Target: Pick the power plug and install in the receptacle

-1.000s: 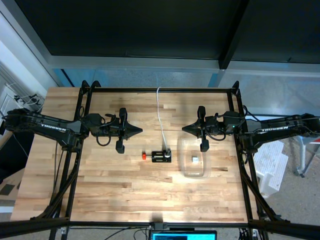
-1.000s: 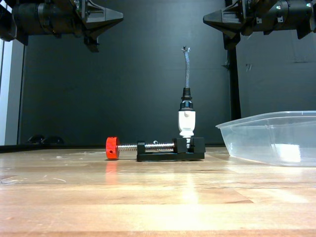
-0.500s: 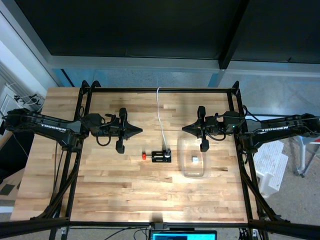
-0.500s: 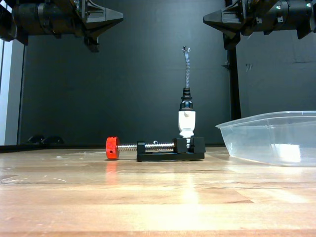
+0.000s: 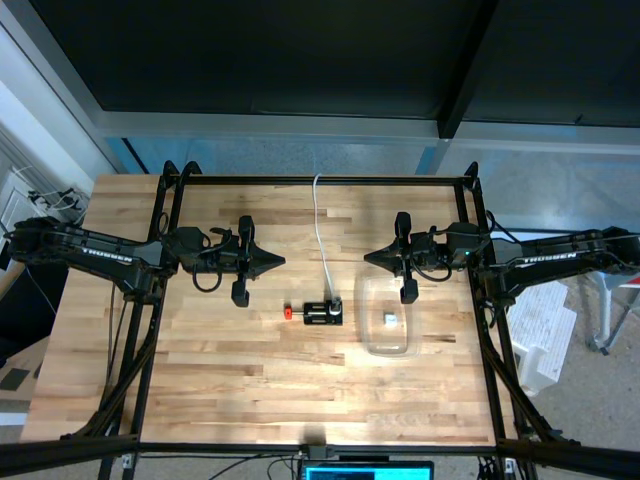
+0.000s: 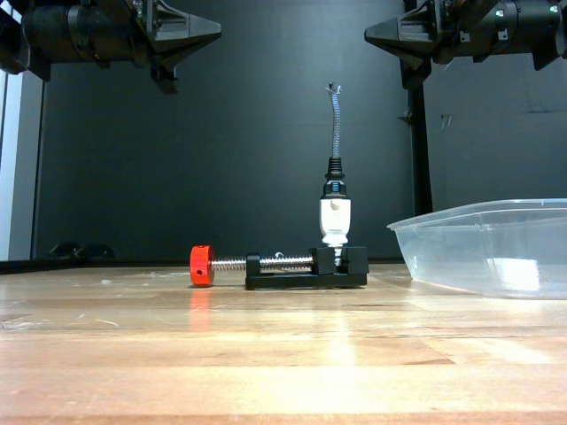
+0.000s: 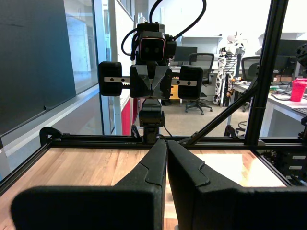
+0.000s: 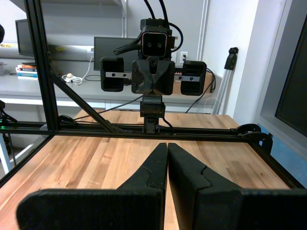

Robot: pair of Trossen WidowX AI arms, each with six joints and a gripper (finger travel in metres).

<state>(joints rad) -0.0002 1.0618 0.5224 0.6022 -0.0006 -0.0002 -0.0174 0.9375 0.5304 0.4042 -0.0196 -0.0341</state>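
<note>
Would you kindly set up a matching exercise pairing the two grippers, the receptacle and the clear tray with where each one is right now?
Things:
1. left gripper
2. right gripper
3. receptacle
4. clear tray

Places or states:
A. resting on the table, with a small pale piece inside
B. raised off the table, shut, to the right of the white cable in the high view
C. resting on the table, with a red knob at one end
D. raised off the table, shut, to the left of the white cable in the high view

Pairs: 1-D, 2-B, 3-C, 4-A
</note>
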